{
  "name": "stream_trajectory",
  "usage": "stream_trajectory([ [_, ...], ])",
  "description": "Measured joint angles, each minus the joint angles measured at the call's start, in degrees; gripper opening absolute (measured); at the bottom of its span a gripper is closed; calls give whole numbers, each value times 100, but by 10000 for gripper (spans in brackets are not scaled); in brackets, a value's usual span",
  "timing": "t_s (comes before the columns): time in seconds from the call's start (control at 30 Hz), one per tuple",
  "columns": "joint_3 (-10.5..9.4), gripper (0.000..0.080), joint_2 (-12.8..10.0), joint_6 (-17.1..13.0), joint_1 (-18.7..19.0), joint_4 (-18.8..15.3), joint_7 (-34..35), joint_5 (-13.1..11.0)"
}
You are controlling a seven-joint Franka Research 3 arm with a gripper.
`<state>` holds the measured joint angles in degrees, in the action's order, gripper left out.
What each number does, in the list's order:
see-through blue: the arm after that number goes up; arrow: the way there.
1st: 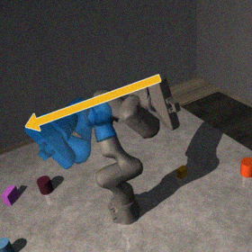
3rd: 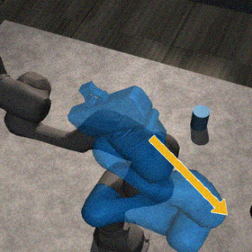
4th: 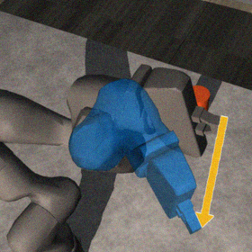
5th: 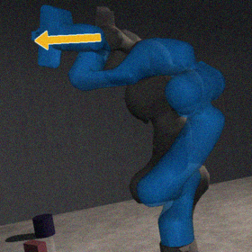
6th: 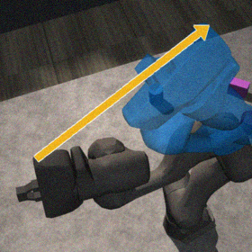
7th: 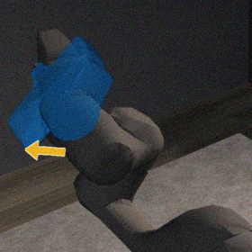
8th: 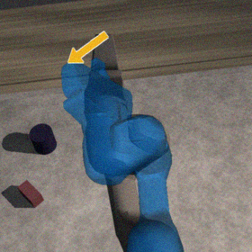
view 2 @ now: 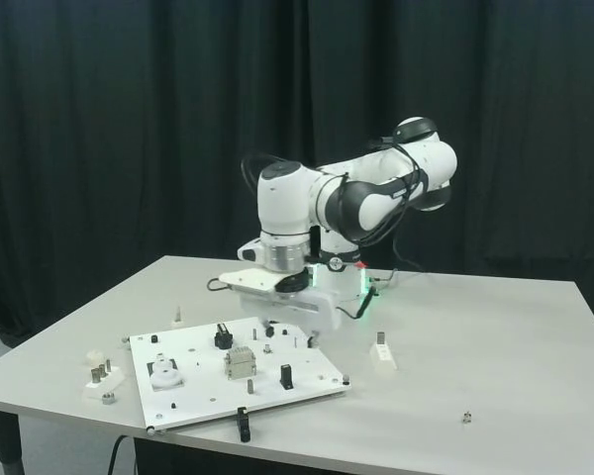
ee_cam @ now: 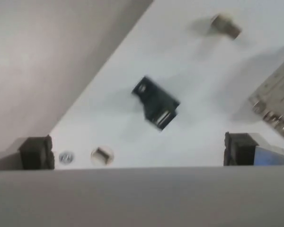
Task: Pick square peg 4.
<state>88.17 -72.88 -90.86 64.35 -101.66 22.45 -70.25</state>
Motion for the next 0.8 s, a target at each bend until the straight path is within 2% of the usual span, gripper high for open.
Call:
stream_trajectory([
  [0.47,9,800,26,42,904,-698,-209,149],
  [0.8,-28,800,39,-153,1626,-1326,-534,155],
])
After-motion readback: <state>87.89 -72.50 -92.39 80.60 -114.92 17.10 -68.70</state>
